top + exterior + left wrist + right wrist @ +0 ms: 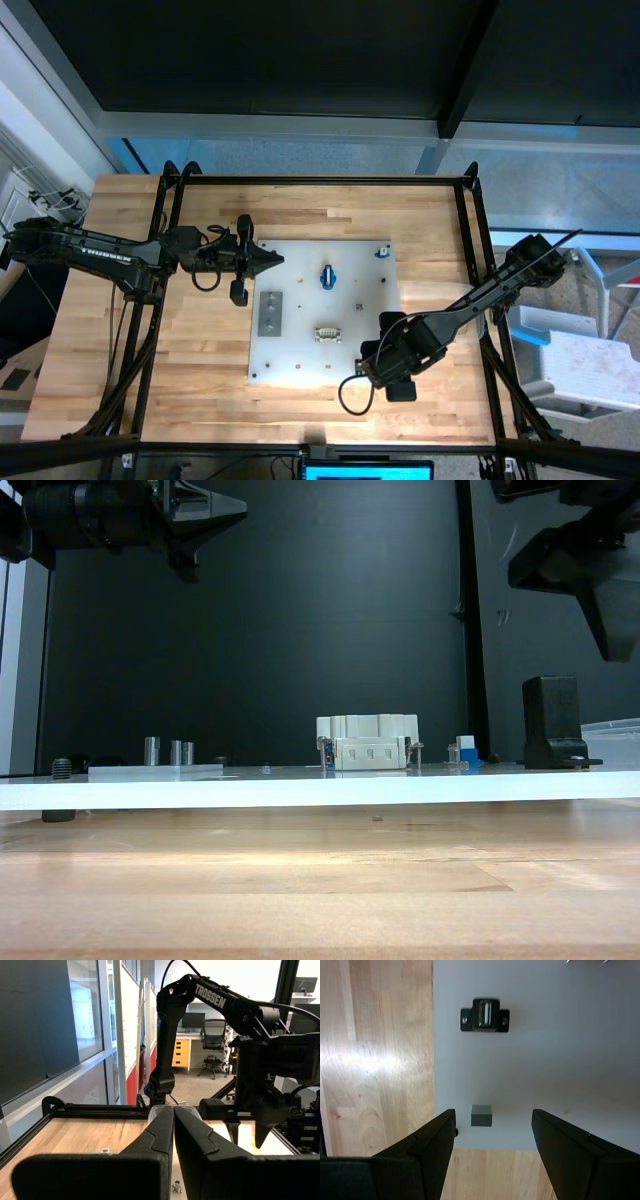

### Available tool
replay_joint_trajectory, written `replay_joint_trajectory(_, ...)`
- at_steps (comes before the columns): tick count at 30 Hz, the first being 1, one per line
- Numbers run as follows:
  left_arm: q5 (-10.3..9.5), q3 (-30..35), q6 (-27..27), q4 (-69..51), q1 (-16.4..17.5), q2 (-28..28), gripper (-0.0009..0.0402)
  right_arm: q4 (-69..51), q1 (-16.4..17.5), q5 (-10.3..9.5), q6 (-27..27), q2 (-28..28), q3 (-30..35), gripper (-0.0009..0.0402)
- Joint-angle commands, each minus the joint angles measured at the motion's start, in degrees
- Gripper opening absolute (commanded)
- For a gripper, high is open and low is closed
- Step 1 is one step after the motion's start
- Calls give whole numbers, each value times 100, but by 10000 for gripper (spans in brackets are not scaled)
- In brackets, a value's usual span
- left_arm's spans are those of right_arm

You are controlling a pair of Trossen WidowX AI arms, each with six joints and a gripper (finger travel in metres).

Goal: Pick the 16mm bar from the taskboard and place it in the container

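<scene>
Since the 16mm bar [151, 751], seemingly the thickest peg upright in the grey block [270, 311] on the taskboard [300, 265], looks stiff, slick metal, we would pinch its exposed shank squarely; the closed left tool [270, 260] hovers nearby, the open right tool [493, 1120] above the taskboard's near-right corner.

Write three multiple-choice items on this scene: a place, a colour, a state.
1. The right hand hangs over which part of the taskboard? A: near right corner; B: far left corner; C: centre.
2. The small part at the board's middle is: A: red; B: blue; C: green.
3. The left hand, above the board's far left corner, is: A: wide open; B: shut on a bar; C: shut, empty.
Answers: 1 A, the board's corner lies beneath its open fingers; 2 B, it shows blue from above; 3 C, its fingers meet with nothing between.
</scene>
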Motion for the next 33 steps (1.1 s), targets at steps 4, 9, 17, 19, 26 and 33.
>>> replay_joint_trajectory(4,0,2,2,2,0,0,0,103,52,-2,-7,-2,-120,213)
replay_joint_trajectory(9,0,2,2,2,2,0,0,256,98,-50,-2,-4,-319,213)
replay_joint_trajectory(17,0,2,2,2,2,0,0,407,125,-105,52,-4,-498,213)
replay_joint_trajectory(19,0,2,2,2,0,0,0,428,133,-105,101,-4,-555,213)
replay_joint_trajectory(26,0,2,2,0,0,0,0,717,144,-103,140,-4,-800,212)
replay_joint_trajectory(33,0,2,2,2,0,0,0,782,144,-96,142,-4,-916,212)
